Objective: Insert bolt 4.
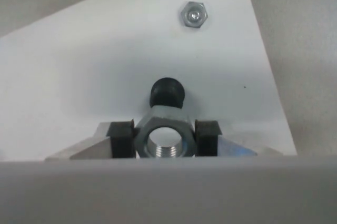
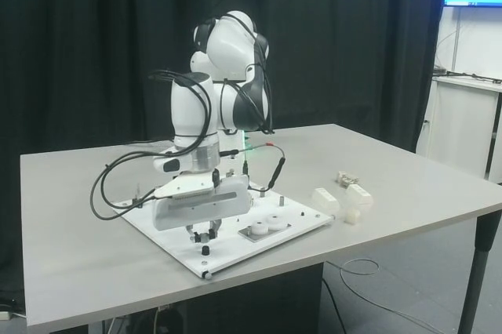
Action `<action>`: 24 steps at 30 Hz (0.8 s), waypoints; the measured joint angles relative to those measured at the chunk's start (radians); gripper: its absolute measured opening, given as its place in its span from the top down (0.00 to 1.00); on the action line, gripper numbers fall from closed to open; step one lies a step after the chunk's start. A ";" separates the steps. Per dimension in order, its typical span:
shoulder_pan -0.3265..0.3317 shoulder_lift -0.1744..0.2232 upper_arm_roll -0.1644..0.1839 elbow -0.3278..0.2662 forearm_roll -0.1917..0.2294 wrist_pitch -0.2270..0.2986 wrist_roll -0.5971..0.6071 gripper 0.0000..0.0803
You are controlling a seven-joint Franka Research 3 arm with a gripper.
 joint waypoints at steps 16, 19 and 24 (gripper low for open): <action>0.001 0.028 -0.001 0.032 0.000 -0.005 0.008 0.70; 0.001 0.031 -0.001 0.036 0.000 -0.005 0.008 0.70; 0.001 0.035 -0.001 0.040 0.000 -0.005 0.010 0.70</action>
